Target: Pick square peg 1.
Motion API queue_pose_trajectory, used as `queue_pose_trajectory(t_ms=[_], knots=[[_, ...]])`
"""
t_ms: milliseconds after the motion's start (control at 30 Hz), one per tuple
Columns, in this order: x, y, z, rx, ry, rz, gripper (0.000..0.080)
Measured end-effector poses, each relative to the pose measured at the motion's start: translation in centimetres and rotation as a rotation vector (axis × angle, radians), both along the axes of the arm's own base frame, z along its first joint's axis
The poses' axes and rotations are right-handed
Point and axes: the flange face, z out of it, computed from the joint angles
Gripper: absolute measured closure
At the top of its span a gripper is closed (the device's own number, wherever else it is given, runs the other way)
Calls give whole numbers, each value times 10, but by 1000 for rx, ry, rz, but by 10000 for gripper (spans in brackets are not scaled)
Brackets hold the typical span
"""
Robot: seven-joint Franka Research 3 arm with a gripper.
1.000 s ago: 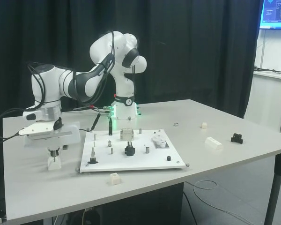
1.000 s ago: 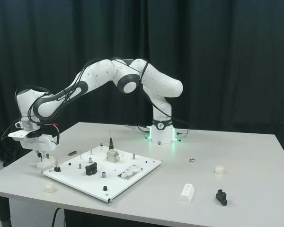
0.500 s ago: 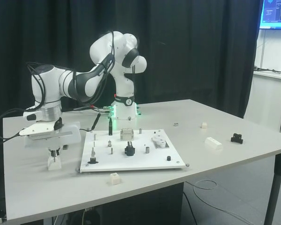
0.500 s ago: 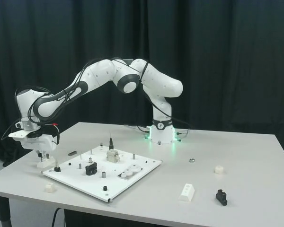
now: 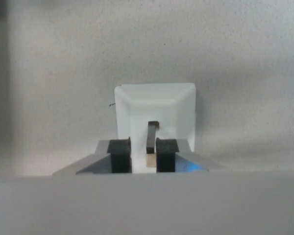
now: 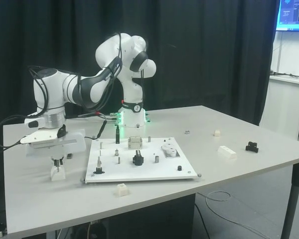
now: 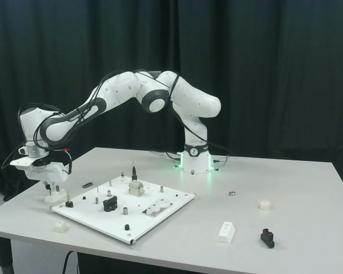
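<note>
With the gripper (image 5: 143,155) low over the white holder (image 5: 155,115), fingers straddling the peg (image 5: 151,137), not clamped, I'd judge closing comes next.

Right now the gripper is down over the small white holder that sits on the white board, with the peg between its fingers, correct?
Not quite. The white holder sits on the grey table beside the white board, not on it, as the first room view shows. The gripper does straddle the peg.

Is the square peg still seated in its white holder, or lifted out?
Still seated. In the wrist view the peg stands upright in the white holder, between the gripper fingers; whether they clamp it: cannot tell.
</note>
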Motion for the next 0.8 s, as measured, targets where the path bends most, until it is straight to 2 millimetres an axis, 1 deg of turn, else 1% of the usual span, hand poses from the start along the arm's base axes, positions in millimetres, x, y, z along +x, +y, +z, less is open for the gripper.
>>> queue_pose_trajectory(t_ms=[800], knots=[[-4, 0, -8, -3, -1, 3, 696]])
